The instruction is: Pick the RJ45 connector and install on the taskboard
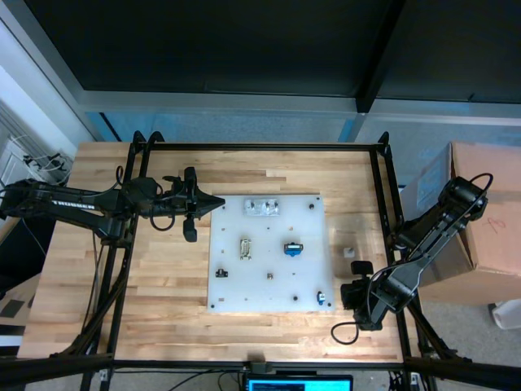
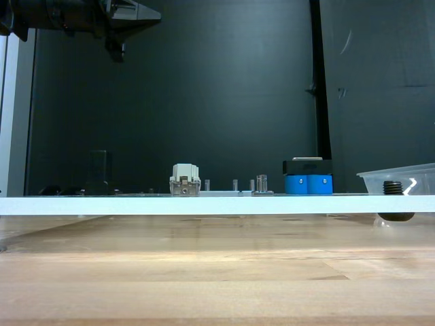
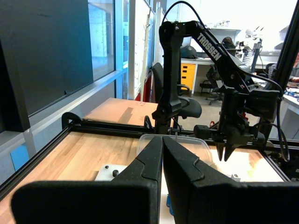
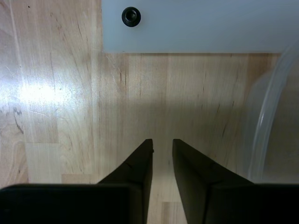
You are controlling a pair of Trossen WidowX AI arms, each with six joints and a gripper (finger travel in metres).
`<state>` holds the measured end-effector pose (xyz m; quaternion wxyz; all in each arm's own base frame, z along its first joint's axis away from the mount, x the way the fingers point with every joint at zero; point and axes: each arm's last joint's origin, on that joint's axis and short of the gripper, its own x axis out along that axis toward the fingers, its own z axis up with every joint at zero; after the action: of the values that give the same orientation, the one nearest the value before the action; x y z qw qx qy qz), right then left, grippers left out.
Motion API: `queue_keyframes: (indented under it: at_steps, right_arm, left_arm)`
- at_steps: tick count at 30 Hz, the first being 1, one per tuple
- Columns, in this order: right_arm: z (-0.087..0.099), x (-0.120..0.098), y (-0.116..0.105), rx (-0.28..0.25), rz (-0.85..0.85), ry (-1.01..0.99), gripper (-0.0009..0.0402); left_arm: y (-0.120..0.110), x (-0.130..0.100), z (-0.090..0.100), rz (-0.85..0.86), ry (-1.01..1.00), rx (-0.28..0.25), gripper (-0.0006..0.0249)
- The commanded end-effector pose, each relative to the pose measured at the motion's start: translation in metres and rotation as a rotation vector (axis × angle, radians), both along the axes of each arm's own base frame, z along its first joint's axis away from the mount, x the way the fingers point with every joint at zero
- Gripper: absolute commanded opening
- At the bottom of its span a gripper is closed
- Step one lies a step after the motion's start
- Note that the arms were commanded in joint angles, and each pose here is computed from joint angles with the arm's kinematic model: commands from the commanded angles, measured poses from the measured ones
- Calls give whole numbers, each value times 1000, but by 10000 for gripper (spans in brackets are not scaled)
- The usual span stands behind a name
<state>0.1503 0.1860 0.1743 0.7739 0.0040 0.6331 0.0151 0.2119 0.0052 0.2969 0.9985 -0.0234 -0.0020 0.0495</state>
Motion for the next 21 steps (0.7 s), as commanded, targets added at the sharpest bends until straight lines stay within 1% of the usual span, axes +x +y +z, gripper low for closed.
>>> queue_keyframes:
  at_steps: [1, 3, 6, 16, 19, 21]
  right_arm:
    - [0, 0, 0, 0, 0, -1, 15]
    - [0, 0, 0, 1, 0, -1, -3]
    - [1, 0, 0, 3, 1, -2, 5]
    - [2, 0, 0, 8, 1, -6, -1]
    - [7, -1, 0, 37, 9, 6, 0]
    - [15, -3, -4, 62, 9, -2, 0]
  left_arm:
    - [0, 0, 0, 0, 0, 0, 0]
    - [0, 0, 0, 0, 0, 0, 0]
    - [0, 0, 0, 0, 0, 0, 0]
    - [0, 0, 0, 0, 0, 0, 0]
    - [0, 0, 0, 0, 0, 0, 0]
    - [0, 0, 0, 0, 0, 0, 0]
